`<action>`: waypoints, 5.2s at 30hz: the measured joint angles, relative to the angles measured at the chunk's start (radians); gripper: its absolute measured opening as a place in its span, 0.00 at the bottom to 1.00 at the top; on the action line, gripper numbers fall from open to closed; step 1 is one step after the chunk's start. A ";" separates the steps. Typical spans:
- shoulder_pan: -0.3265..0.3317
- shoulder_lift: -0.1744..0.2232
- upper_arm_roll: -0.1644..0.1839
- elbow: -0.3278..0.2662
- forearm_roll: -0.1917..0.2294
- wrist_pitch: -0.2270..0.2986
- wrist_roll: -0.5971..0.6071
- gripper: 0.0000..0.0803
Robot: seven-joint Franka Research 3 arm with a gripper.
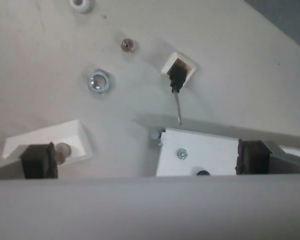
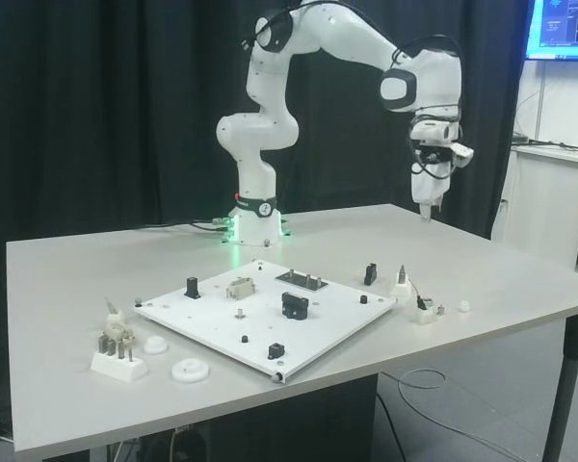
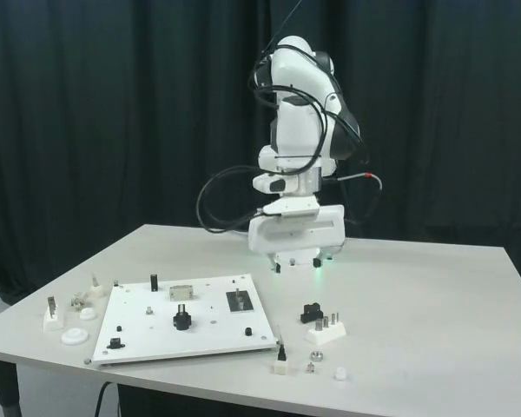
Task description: Pick BNC.
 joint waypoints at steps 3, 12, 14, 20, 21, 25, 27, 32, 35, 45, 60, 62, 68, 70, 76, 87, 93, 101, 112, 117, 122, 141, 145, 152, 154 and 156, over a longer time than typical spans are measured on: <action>0.008 0.019 0.000 0.009 -0.026 0.000 0.000 1.00; 0.032 0.093 0.000 0.054 -0.066 0.008 -0.027 1.00; 0.034 0.112 0.000 0.068 -0.066 0.008 -0.035 1.00; 0.039 0.171 0.000 0.108 -0.066 0.008 -0.051 1.00; 0.040 0.181 0.000 0.114 -0.066 0.009 -0.057 1.00; 0.043 0.218 0.000 0.141 -0.065 0.013 -0.077 1.00; 0.044 0.235 0.000 0.154 -0.065 0.016 -0.078 1.00; 0.044 0.279 -0.002 0.186 -0.062 0.025 -0.082 1.00; 0.044 0.303 -0.004 0.201 -0.057 0.034 -0.084 1.00; 0.043 0.372 -0.010 0.238 -0.030 0.053 -0.103 1.00; 0.066 0.437 -0.034 0.274 -0.023 0.083 -0.121 1.00; 0.074 0.440 -0.041 0.274 -0.023 0.087 -0.121 1.00; 0.106 0.448 -0.068 0.274 -0.023 0.088 -0.121 1.00; 0.117 0.450 -0.078 0.274 -0.023 0.088 -0.120 1.00; 0.142 0.456 -0.103 0.274 -0.023 0.088 -0.117 1.00; 0.149 0.470 -0.117 0.272 -0.023 0.088 -0.115 1.00; 0.149 0.479 -0.119 0.272 -0.022 0.091 -0.115 1.00; 0.149 0.485 -0.119 0.272 -0.015 0.095 -0.113 1.00; 0.149 0.490 -0.122 0.272 -0.015 0.097 -0.109 1.00; 0.149 0.493 -0.122 0.272 -0.015 0.097 -0.107 1.00; 0.150 0.496 -0.122 0.272 -0.015 0.097 -0.095 1.00; 0.155 0.504 -0.122 0.273 -0.014 0.099 -0.094 0.19; 0.156 0.504 -0.122 0.276 -0.012 0.099 -0.087 0.15; 0.156 0.492 -0.123 0.295 -0.009 0.065 -0.084 0.15; 0.156 0.485 -0.124 0.304 -0.007 0.043 -0.083 0.15; 0.156 0.478 -0.126 0.313 -0.003 0.021 -0.082 0.15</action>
